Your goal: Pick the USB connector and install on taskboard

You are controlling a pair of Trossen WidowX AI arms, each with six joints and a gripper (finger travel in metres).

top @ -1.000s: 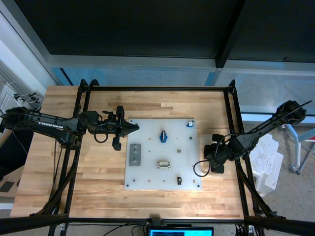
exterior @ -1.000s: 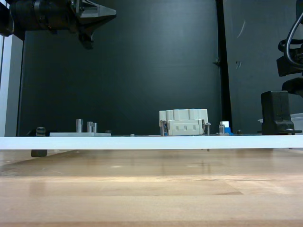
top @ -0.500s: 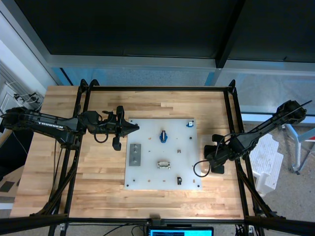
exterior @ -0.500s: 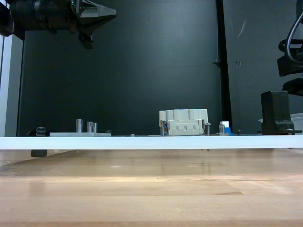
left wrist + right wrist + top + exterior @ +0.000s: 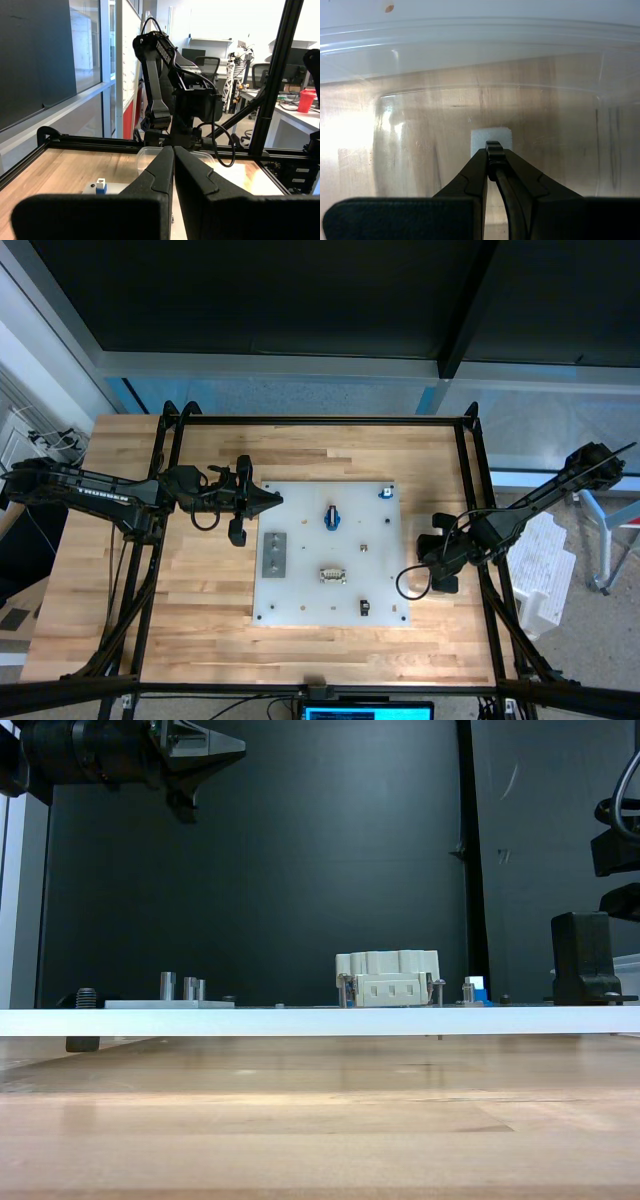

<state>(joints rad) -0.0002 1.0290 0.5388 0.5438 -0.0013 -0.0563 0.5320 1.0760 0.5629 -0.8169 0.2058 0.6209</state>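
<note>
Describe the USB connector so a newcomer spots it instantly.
Ignore the left end effector, shut above the left edge of the taskboard; look at the clear plastic tray off its right edge, where the right end effector hangs. Pinched at its tip is the USB connector: tiny and dark, unlike the white square piece in the tray below.

A robotics lab: a wooden desk [image 5: 330, 445] in a black frame [image 5: 320, 421] carries two arms, the left end effector [image 5: 274, 500] above the white board's [image 5: 300, 590] edge and the right end effector [image 5: 493, 155] over a clear tray [image 5: 480, 30]. Office chairs [image 5: 209, 65], a monitor [image 5: 192, 54] and glass walls [image 5: 85, 45] stand behind.
</note>
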